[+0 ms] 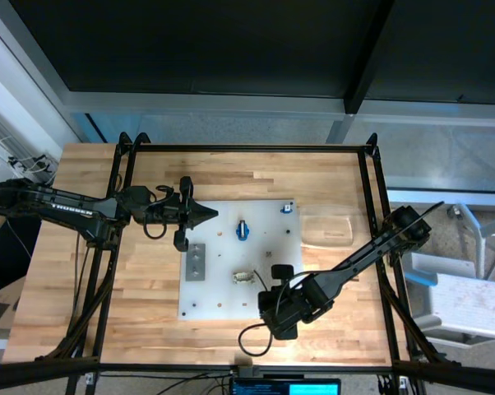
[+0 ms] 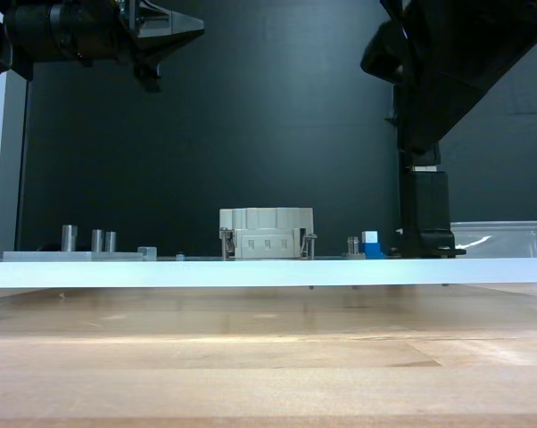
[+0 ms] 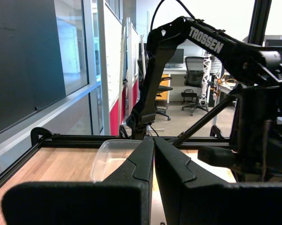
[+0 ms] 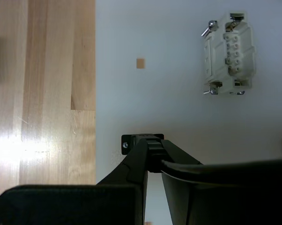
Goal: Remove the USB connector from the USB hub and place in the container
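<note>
Since the USB connector [image 4: 153, 157] is tiny, light and rigid, I'd pinch its plug body and pull straight. Right gripper [image 4: 152, 151] looks clamped on it at the USB hub [image 4: 129, 143] on the white board [image 4: 178, 108]; left gripper [image 1: 213, 213] hangs closed, up high.

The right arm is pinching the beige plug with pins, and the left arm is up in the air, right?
No. The right wrist view shows the right end effector shut on the tiny black USB connector in the black USB hub, not the beige multi-pin connector. The left end effector, shut, is up in the air.
</note>
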Action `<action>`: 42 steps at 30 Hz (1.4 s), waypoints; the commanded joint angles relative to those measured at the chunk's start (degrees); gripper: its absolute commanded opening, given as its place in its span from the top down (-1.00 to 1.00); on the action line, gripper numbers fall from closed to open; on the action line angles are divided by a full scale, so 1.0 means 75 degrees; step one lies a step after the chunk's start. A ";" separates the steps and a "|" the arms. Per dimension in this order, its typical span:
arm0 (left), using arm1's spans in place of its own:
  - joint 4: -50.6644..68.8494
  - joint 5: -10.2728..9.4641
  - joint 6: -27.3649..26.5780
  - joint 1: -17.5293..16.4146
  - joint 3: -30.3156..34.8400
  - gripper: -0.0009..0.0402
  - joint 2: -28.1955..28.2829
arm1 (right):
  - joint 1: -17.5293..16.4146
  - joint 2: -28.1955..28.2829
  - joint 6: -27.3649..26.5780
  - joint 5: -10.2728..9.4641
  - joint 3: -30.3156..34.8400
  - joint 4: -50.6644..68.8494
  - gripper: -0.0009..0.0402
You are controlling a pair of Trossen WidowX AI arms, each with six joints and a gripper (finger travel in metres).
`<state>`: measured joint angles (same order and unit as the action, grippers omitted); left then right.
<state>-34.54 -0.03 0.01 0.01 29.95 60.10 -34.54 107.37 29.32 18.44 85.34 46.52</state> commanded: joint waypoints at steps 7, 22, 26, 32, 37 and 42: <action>0.0000 0.0000 0.0000 0.0000 0.0000 0.96 0.0000 | -0.0149 -0.0676 0.0262 0.0198 -0.0851 -0.0688 0.96; 0.0000 0.0000 0.0000 -0.0003 0.0000 0.95 0.0003 | 0.0157 -0.0306 -0.0469 -0.0236 -0.0102 0.0137 0.96; 0.0003 0.0000 0.0000 -0.0003 0.0000 0.95 0.0000 | 0.0210 -0.0102 -0.0679 -0.0414 -0.0012 0.0134 0.96; 0.0000 0.0000 0.0000 0.0000 0.0000 0.95 0.0000 | 0.0239 -0.0015 -0.0831 -0.0458 0.0064 0.0163 0.96; 0.0000 0.0000 0.0000 0.0000 0.0000 0.96 0.0000 | 0.0201 -0.0093 -0.0519 0.0119 0.0064 0.0044 0.96; 0.0000 0.0000 0.0000 -0.0003 0.0000 0.96 0.0003 | -0.0020 -0.0195 -0.0154 0.0405 0.0052 -0.0070 0.96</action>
<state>-34.52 -0.05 -0.01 0.01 29.93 60.10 -34.17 106.32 27.42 20.88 85.82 46.59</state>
